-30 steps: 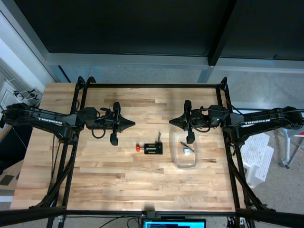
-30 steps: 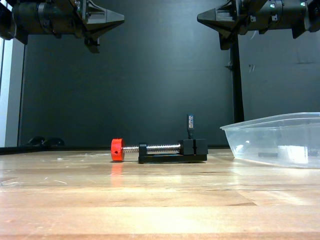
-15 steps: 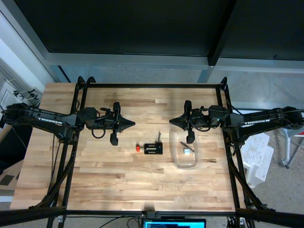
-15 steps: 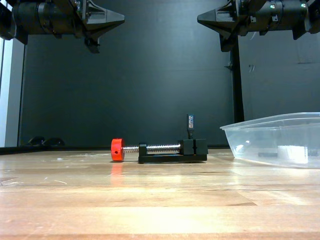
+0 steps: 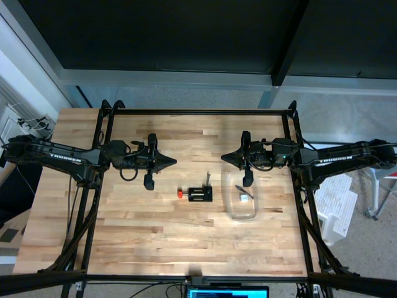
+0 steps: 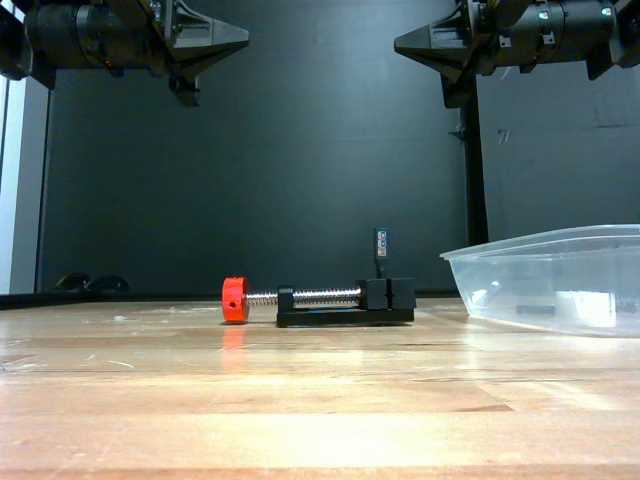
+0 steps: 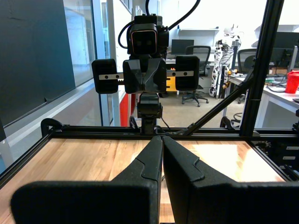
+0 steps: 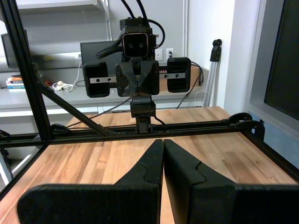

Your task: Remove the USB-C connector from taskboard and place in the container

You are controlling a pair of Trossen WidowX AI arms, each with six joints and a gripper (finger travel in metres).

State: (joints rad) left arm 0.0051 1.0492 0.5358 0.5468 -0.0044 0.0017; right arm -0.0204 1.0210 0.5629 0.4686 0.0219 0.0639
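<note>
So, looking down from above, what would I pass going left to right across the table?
The left gripper, shut, raised over the table → taskboard → right gripper, shut, also raised → clear container, holding the USB-C connector.

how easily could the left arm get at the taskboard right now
Probably easily: the left gripper, shut, hovers high to the left of the taskboard with nothing standing between them. The right gripper, shut, hangs high near the container's far end.
</note>
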